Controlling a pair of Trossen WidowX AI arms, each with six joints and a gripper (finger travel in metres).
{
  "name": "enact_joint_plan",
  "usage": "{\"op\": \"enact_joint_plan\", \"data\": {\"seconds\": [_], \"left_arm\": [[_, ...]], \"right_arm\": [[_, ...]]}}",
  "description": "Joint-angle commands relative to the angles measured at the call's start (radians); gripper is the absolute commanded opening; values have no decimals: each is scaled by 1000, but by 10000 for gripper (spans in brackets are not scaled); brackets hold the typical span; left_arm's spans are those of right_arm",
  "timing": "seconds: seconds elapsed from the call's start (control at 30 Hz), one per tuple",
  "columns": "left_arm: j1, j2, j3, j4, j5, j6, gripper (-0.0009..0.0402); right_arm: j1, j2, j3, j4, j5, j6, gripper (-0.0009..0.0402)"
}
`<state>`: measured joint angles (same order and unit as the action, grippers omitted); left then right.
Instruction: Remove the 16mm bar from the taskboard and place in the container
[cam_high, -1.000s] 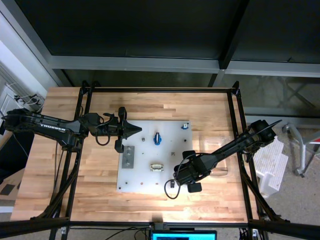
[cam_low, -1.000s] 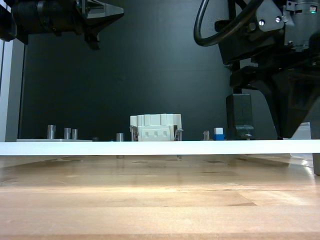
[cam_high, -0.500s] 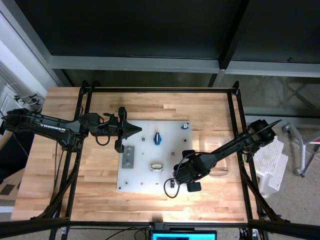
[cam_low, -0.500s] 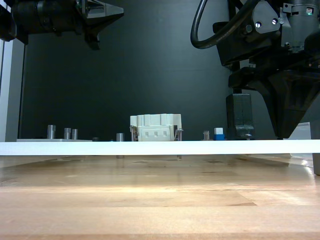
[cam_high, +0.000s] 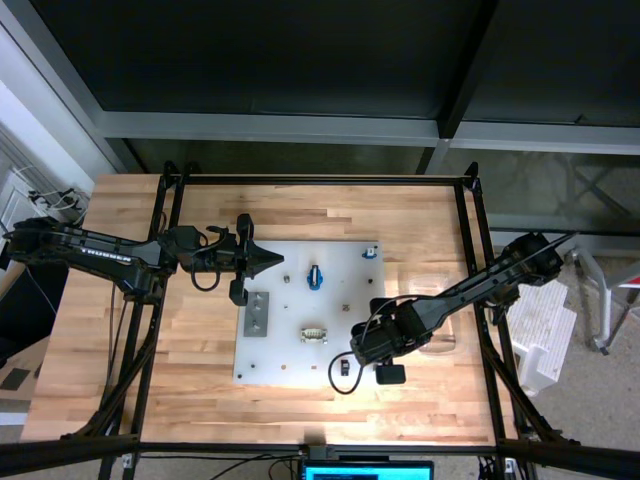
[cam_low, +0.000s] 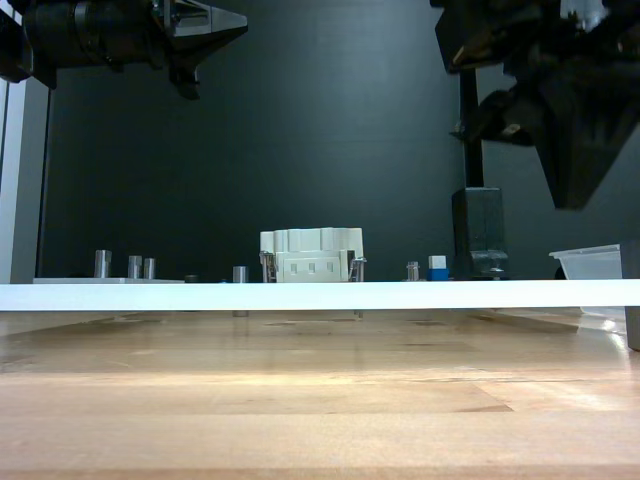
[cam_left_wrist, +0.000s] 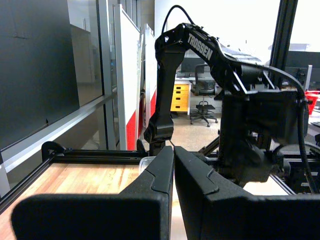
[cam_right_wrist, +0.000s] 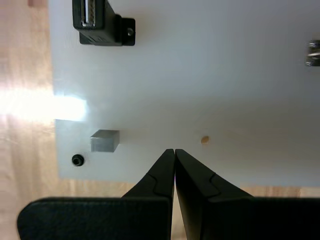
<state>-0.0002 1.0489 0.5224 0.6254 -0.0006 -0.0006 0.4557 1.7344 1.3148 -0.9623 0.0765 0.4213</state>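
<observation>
So the left arm (cam_high: 90, 250) reaches in from the left edge, stretched out roughly level. The left gripper (cam_high: 262, 262) hangs high up on the far left side, pointing right, fingers pressed flat together. The right arm (cam_high: 470, 292) comes in from the right edge and bends down at the wrist. The right gripper (cam_right_wrist: 174, 152) points straight down on the near right side, tips closed, and as far as I can tell nothing's pinched between them.

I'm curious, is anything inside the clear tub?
The container looks empty where it shows; the right arm covers part of it. The right gripper, shut, hangs over the taskboard; the left gripper, shut, is high beside its left edge.
</observation>
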Motion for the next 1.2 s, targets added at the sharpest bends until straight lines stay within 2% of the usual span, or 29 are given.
{"op": "enact_joint_plan", "data": {"seconds": [0.03,0.2,0.57,0.9,1.0,1.2], "left_arm": [[0,0,0,0,0,0,0],[0,0,0,0,0,0,0],[0,0,0,0,0,0,0],[0,0,0,0,0,0,0],[0,0,0,0,0,0,0],[0,0,0,0,0,0,0]], "right_arm": [[3,-18,22,-31,1,21,0],[14,-24,29,-31,1,48,0],[87,-8,44,-13,2,122,0],[99,19,44,10,10,134,2],[100,24,44,13,10,150,22],[106,51,44,29,10,175,116]]}}
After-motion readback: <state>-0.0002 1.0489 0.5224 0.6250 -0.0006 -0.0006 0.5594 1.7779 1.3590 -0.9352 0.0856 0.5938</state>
